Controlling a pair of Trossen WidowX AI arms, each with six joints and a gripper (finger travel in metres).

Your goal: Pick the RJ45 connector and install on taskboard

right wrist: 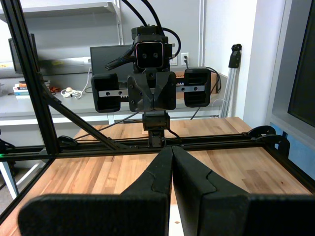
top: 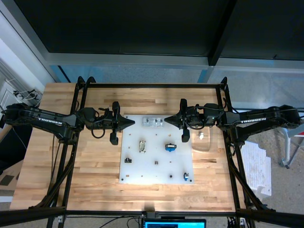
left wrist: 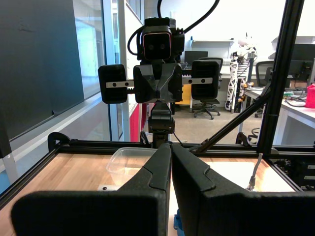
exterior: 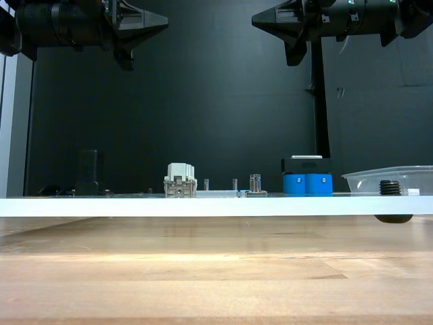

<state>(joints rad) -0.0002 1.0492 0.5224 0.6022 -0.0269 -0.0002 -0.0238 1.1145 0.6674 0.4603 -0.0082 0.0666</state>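
Both arms hang parked high above the board's far edge. My left gripper (top: 133,122) (left wrist: 171,160) is shut with nothing between its fingers. My right gripper (top: 166,119) (right wrist: 172,160) is shut and empty as well, its tip facing the left one. The small blue jack (top: 186,177) sits at the white board's (top: 142,166) near right corner, with a pale greyish piece on top. I cannot tell whether that piece is the connector, and no cable shows. The clear tray (top: 209,147) holds only a pale shape (top: 202,136).
The board carries a grey-white housing (top: 141,146), a blue part (top: 170,147), metal posts (top: 153,122) at its far edge and small dark fittings. A dark ribbed piece (exterior: 388,187) shows through the tray wall. Black frame rails border the wooden table.
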